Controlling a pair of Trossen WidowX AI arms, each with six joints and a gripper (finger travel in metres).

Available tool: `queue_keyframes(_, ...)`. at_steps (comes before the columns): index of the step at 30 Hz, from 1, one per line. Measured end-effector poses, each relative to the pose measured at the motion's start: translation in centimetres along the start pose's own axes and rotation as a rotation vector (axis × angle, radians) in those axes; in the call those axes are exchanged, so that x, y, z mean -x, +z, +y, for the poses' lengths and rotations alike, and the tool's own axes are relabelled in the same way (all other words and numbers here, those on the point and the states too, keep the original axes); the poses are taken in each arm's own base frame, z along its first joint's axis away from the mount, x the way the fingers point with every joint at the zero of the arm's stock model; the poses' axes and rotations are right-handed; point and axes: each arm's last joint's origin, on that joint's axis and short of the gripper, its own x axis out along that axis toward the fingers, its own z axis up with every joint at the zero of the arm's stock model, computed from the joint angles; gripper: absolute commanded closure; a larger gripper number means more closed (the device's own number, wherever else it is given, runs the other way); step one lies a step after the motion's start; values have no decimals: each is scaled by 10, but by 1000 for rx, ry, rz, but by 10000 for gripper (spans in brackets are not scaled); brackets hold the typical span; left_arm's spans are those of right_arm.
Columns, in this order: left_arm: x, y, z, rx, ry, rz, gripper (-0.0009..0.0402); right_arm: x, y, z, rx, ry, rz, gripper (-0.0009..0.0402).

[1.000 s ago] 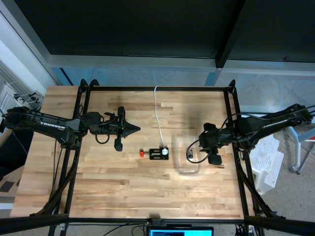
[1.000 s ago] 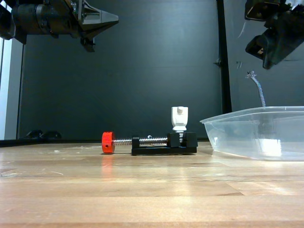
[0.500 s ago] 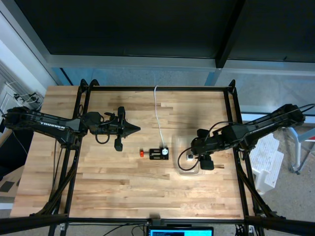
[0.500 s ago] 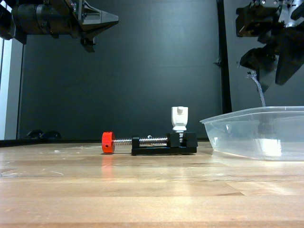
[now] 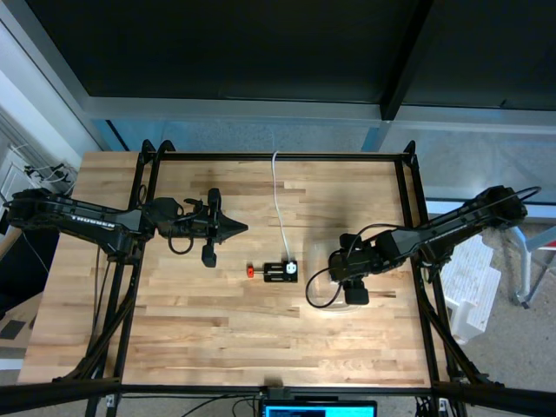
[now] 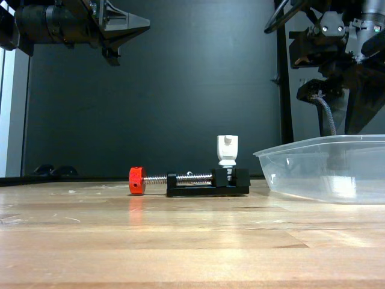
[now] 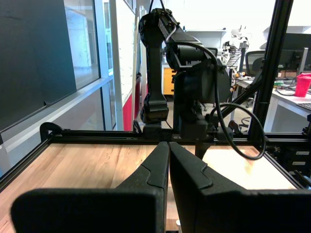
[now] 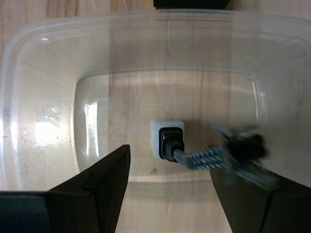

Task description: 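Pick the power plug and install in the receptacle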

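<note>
Over the clear tray (image 8: 29,97), the right tool (image 8: 169,158) hangs wide open, holding nothing. The power plug (image 8: 167,141) lies inside, not picked up yet. The receptacle (image 5: 281,271) on the counter (image 5: 217,330) has no plug in it. The left tool (image 5: 239,228) sits closed, well apart.

**Receptacle at centre, tray to its right**

Mid-frame in the high view, on the table (image 5: 174,321): the receptacle (image 5: 280,271), with its cable (image 5: 280,208) running away toward the upper edge. Just right of it, and apart from it in the low view: the tray (image 6: 301,171). On the tray's floor: the power plug (image 8: 169,141). Directly above the tray: the right gripper (image 5: 337,276). Left of centre, well apart from the receptacle and raised over the table: the left gripper (image 5: 234,228).
</note>
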Motion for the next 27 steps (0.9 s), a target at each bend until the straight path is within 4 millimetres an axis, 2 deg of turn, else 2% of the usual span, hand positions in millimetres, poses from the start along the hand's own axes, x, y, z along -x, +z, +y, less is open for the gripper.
queue_keyframes(8, 0, 0, 0, 0, 0, 0, 393, -14, -2, 1, 1, 0, 0, 183)
queue_keyframes(27, 0, 0, 0, 0, 0, 0, 393, -15, -2, 1, 20, -16, -13, 308)
